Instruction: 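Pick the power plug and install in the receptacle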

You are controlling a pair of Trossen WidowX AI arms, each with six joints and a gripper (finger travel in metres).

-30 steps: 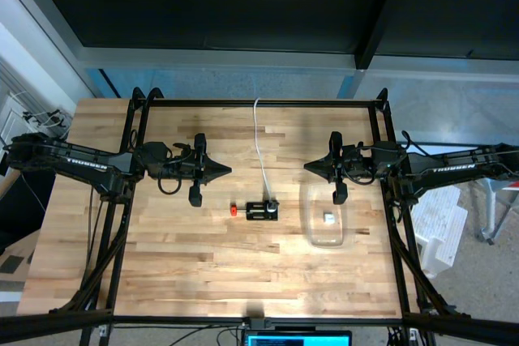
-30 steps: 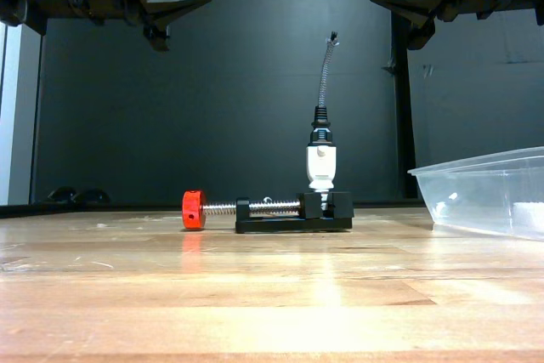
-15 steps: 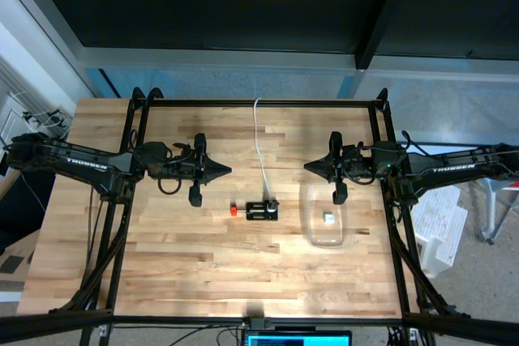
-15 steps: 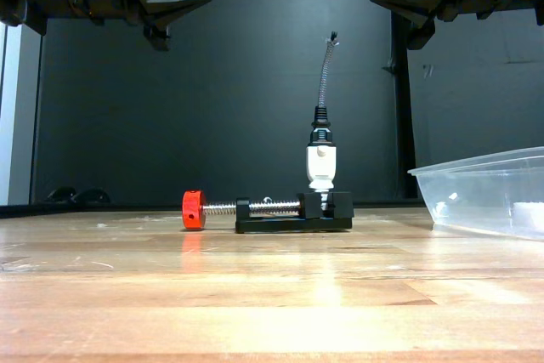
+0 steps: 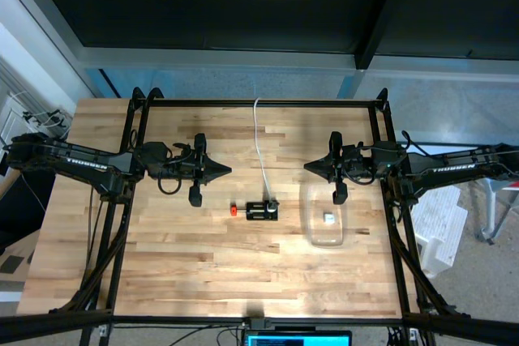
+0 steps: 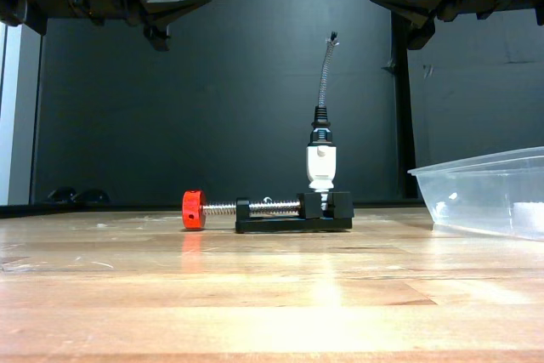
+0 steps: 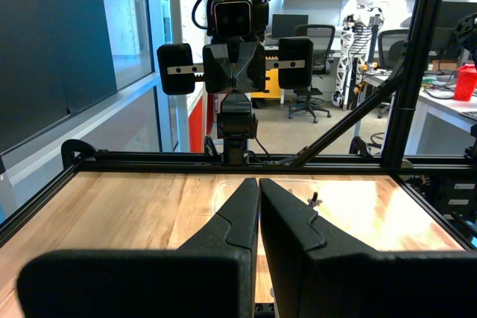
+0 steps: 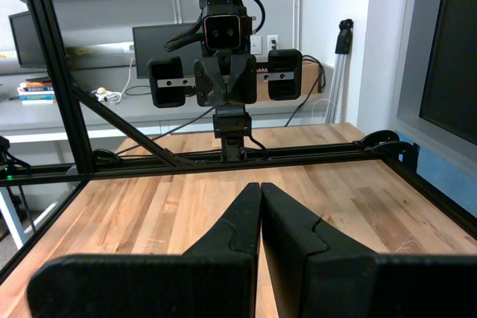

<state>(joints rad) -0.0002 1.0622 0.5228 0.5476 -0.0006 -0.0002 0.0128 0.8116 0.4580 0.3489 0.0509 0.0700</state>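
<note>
Across the wooden table (image 5: 203, 265), your two arms reach inward from either edge and hang level, high above everything on it. That reads as a parked pose which leaves the middle free. The left gripper (image 5: 225, 170) and the right gripper (image 5: 310, 166) point at each other, well apart, and each has its fingers pressed together on nothing.

Just below the right gripper lies the clear tray (image 5: 312, 237), probably set there as a bin within that arm's easy reach. At the middle sits the black vise (image 5: 261, 211), with its orange-red knob (image 5: 233, 210) turned toward the left arm. It clamps the receptacle (image 6: 320, 163) upright, I judge so that an insertion push meets something firm. The white cord (image 5: 261, 143) runs off to the far edge, out of both arms' way.

A small white square piece (image 5: 328, 218) rests in the tray. You will not find the power plug lying loose in any of these views. A black collar (image 6: 320, 135) sits on top of the receptacle where the cord leaves it, and whether that is the plug already seated cannot be told. Settle that before you move either arm.
</note>
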